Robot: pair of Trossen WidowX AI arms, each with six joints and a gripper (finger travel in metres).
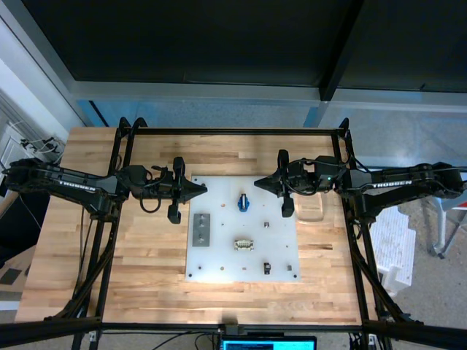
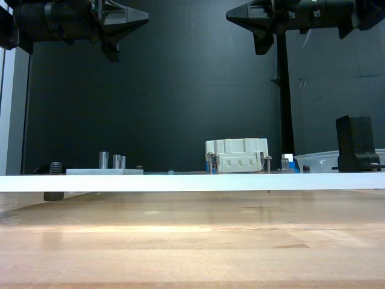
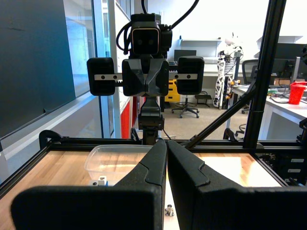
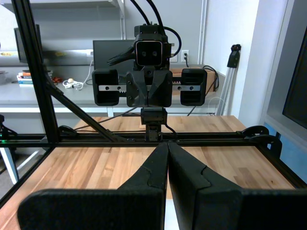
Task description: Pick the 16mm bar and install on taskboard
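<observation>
The left end effector [image 1: 202,187] is held high above the far left corner of the taskboard [image 1: 219,257]. Its fingers [image 3: 148,172] are seen pressed together with nothing between them. The right end effector [image 1: 257,182] is held at a like height over the board's far edge, turned toward the left one. Its fingers [image 4: 189,178] are likewise pressed together and empty. The taskboard is laid flat on the wooden counter [image 1: 131,277] between the two arms. On it, a grey block [image 1: 201,228] is set toward the left side, a blue piece [image 1: 243,203] near the far middle, a white connector [image 1: 244,245] near the centre and a black component [image 1: 268,267] toward the near right. The 16mm bar [image 1: 267,224] is hard to make out. It is probably the tiny grey stub on the board between the blue piece and the black component, well apart from both end effectors. A clear container [image 1: 312,210] is placed on the counter just beside the board's right edge.
</observation>
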